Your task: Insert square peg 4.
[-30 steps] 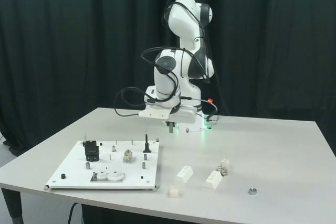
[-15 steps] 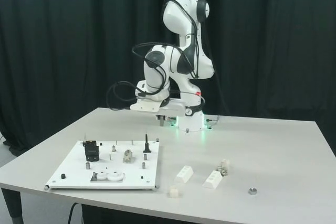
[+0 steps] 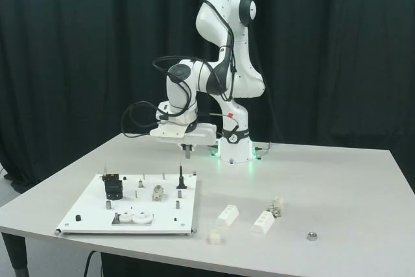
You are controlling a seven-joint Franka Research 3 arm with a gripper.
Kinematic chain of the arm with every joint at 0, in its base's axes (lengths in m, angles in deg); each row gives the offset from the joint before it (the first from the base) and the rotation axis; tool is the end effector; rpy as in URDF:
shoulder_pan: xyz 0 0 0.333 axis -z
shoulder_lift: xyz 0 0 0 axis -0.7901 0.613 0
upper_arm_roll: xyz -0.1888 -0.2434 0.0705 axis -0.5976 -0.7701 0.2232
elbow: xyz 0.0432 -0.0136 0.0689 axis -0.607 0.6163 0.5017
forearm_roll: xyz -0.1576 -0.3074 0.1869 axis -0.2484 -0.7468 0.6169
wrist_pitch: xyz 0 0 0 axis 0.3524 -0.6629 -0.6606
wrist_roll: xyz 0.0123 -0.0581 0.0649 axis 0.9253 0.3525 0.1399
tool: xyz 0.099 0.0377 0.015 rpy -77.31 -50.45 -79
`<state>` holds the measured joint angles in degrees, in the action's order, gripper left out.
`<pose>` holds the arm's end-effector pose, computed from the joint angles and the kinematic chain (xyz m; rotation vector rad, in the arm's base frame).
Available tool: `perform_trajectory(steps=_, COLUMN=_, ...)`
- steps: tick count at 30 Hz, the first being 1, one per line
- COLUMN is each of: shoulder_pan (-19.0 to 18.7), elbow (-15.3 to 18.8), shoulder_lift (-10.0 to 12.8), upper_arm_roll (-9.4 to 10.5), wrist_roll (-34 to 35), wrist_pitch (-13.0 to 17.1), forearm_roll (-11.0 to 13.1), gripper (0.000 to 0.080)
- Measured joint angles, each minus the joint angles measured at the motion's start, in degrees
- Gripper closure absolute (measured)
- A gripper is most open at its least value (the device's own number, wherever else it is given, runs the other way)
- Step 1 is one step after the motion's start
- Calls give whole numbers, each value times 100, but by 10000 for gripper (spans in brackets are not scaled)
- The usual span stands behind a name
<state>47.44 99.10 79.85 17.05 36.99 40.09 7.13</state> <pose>0.4608 -0.0888 0.3136 2.6637 -0.9202 -0.5887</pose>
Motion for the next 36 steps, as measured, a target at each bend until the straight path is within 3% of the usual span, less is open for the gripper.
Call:
perform_trajectory(steps=16, shoulder_pan=3, elbow=710, shoulder_lift=-101, upper_arm_roll=-550, wrist_roll=-788, wrist_pitch=1039, forearm_roll=-246, gripper=652)
perform_trajectory(steps=25, shoulder_pan=3, elbow=1059, shoulder_lift=-103, upper_arm_roll=-702, wrist_roll=-1299, wrist_pitch=1616, forearm_roll=-309, gripper=652)
perform_trajectory(steps=36, shoulder_pan=3, elbow=1298, shoulder_lift=-103, upper_arm_roll=-792, wrist_roll=-1390, wrist_pitch=1966, forearm_roll=-317, gripper=652)
